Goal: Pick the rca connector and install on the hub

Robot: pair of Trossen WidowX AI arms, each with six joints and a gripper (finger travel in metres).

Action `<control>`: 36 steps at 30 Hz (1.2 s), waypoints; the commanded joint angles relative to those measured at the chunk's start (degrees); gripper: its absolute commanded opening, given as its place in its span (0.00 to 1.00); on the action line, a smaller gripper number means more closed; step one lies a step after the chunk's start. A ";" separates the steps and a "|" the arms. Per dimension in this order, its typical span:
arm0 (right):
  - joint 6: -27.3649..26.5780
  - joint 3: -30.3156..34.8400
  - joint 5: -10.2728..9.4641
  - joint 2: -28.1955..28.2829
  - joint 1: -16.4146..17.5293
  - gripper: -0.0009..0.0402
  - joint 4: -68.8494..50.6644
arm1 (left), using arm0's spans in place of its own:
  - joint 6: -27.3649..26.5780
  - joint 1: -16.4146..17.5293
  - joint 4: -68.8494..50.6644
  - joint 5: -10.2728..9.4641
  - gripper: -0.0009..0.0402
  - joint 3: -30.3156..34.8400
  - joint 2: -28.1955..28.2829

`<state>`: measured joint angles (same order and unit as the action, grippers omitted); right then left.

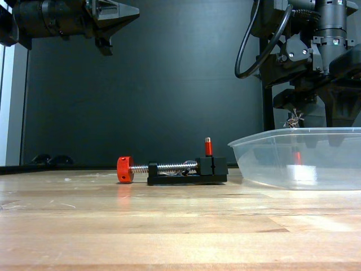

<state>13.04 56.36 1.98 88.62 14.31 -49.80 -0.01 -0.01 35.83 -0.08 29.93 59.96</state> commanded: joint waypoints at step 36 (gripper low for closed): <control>5.31 0.39 -0.31 0.00 0.20 0.55 -0.04 | 0.00 0.00 0.00 0.02 0.02 0.02 0.02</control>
<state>17.06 56.60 1.89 88.62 14.50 -49.87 -0.01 -0.01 35.83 -0.08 29.93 59.96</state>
